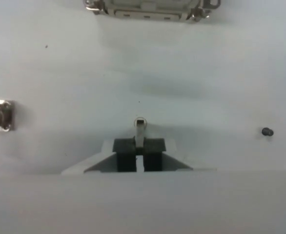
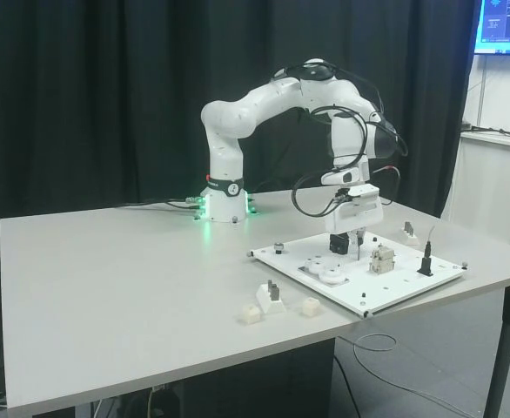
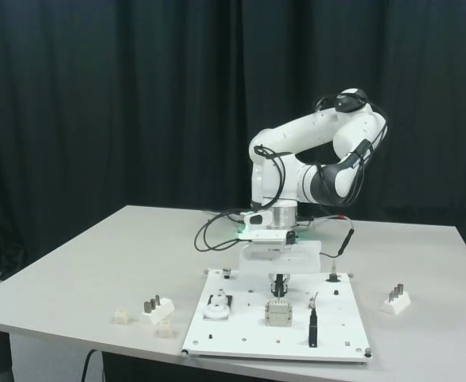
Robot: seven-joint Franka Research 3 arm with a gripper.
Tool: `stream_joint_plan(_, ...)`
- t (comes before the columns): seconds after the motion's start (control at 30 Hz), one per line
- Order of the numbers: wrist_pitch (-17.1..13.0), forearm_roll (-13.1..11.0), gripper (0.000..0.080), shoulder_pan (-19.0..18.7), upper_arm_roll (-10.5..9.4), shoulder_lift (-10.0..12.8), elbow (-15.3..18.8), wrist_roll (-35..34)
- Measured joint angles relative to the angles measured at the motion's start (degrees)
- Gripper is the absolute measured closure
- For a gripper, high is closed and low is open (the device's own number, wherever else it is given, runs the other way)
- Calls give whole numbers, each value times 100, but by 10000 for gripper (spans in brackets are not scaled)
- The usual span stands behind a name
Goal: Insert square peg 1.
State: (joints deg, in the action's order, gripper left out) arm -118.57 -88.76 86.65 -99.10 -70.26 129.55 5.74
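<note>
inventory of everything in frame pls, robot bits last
table: 1, grey, under everything
task board: 1, white, on table before arm
square peg: 1, grey, held between pincer fingers above board
small blocks: 3, white, on table beside board
peg holder: 1, white, on table at board's other side
curtain: black, behind
arm: 1, white, bolted to table
pincer: 1, black fingers, shut on peg

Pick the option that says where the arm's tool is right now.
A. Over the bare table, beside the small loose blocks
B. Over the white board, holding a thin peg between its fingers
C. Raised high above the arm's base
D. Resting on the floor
B: the tool grips the peg above the white board.
</note>
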Motion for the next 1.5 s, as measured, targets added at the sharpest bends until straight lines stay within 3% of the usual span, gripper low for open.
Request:
stream_joint_plan(0.77, 69, 1, 774, 23, 1, 0, -58, 788)
stream_joint_plan(1.5, 236, 158, 774, 80, 46, 0, -96, 814)
